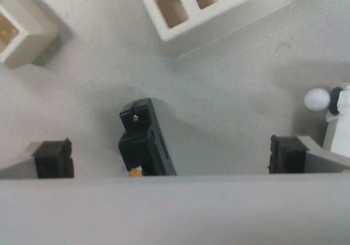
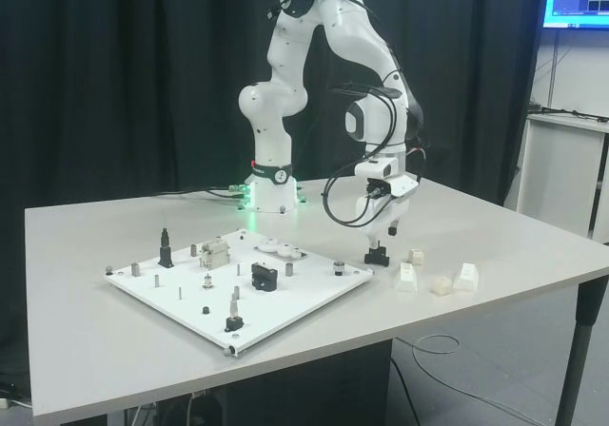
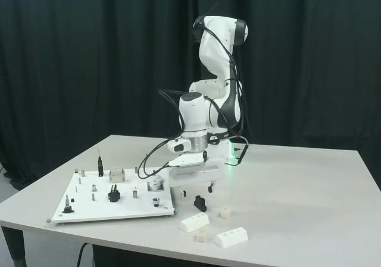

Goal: Remove small gear.

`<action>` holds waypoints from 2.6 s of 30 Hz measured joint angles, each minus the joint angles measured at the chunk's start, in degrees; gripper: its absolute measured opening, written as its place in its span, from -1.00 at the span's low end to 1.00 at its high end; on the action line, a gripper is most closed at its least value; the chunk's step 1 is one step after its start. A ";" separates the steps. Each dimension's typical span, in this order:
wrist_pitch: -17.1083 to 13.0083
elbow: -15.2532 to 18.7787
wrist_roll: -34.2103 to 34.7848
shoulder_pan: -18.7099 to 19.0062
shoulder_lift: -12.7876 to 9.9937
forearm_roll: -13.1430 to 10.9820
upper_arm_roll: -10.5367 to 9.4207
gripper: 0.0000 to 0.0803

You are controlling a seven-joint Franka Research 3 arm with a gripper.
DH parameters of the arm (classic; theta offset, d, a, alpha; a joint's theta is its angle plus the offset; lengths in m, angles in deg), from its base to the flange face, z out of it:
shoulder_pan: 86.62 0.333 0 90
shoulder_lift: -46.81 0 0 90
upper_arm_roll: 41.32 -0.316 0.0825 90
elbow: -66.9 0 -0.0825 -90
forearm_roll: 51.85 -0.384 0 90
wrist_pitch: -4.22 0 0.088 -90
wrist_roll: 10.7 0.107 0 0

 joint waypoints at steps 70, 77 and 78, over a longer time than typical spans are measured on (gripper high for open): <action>5.80 4.67 -11.27 -4.86 6.00 9.45 10.39 0.99; 4.13 6.04 -12.87 -5.89 6.07 9.45 11.11 0.99; 3.83 6.23 -12.93 -6.06 6.07 9.45 11.11 0.99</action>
